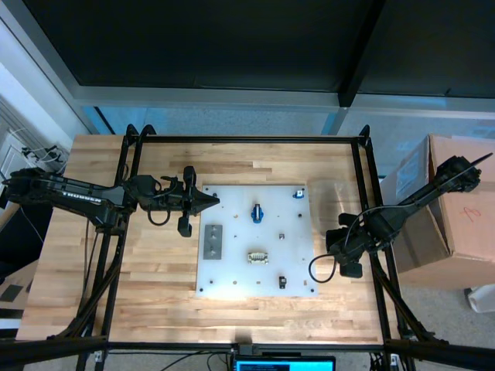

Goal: Remove the HAN10E connector from the taskboard and place in the container

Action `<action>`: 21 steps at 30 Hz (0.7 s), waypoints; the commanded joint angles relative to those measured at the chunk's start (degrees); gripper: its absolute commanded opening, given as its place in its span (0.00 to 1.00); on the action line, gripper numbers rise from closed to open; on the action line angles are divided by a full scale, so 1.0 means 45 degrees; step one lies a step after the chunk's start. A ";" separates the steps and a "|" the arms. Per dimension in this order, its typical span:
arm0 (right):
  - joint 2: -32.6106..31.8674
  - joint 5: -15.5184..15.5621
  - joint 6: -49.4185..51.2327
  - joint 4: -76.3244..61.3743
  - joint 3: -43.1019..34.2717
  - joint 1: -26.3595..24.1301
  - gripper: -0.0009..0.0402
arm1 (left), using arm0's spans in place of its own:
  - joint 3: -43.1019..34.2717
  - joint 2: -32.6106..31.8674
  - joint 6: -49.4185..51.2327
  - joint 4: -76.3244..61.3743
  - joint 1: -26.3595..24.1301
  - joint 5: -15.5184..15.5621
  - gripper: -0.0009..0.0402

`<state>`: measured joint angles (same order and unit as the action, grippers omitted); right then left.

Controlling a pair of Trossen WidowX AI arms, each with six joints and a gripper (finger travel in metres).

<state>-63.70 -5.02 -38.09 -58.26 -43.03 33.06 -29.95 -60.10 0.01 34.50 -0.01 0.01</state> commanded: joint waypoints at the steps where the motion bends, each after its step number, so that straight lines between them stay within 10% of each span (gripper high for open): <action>1: -0.0019 -0.0005 -0.0024 0.0248 -0.0015 0.0209 0.06 | 0.0000 0.0000 -0.0005 0.0005 0.0000 0.0000 0.02; 21: -0.0554 -0.0534 -0.0913 0.1957 0.1588 0.0801 0.06 | 0.0000 0.0000 -0.0005 0.0005 0.0000 0.0000 0.02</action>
<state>-66.17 -7.51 -41.93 -50.15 -36.69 36.51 -29.95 -60.10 -0.01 34.50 -0.01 0.01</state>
